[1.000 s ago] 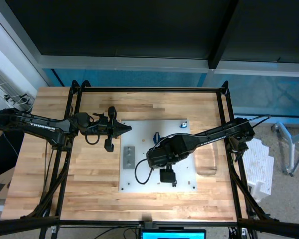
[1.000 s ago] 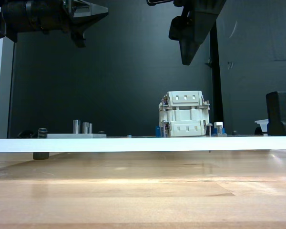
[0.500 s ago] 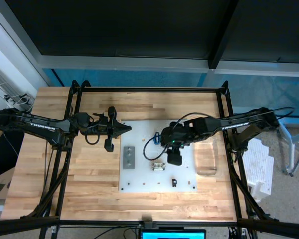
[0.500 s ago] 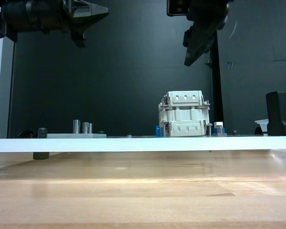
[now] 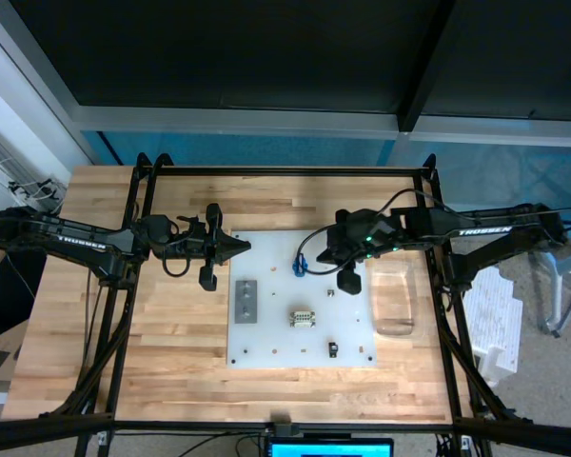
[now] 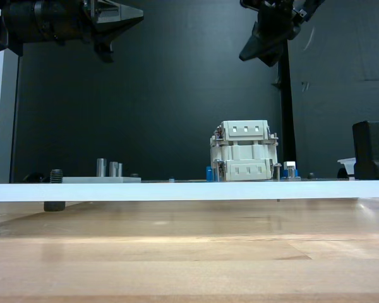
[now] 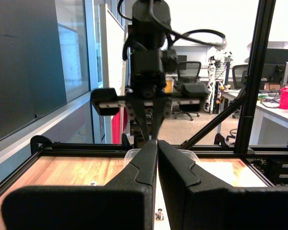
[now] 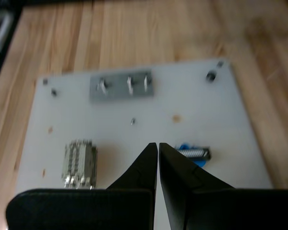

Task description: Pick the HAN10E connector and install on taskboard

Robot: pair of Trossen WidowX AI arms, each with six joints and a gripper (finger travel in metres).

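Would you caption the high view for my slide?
HAN10E connector on the taskboard; right gripper hovers shut over its far side, left gripper shut at its left edge.

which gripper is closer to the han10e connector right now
Right. The right gripper hangs shut above the taskboard, just beyond and right of the HAN10E connector. The left gripper, also shut, hovers near the board's far-left corner, farther off.
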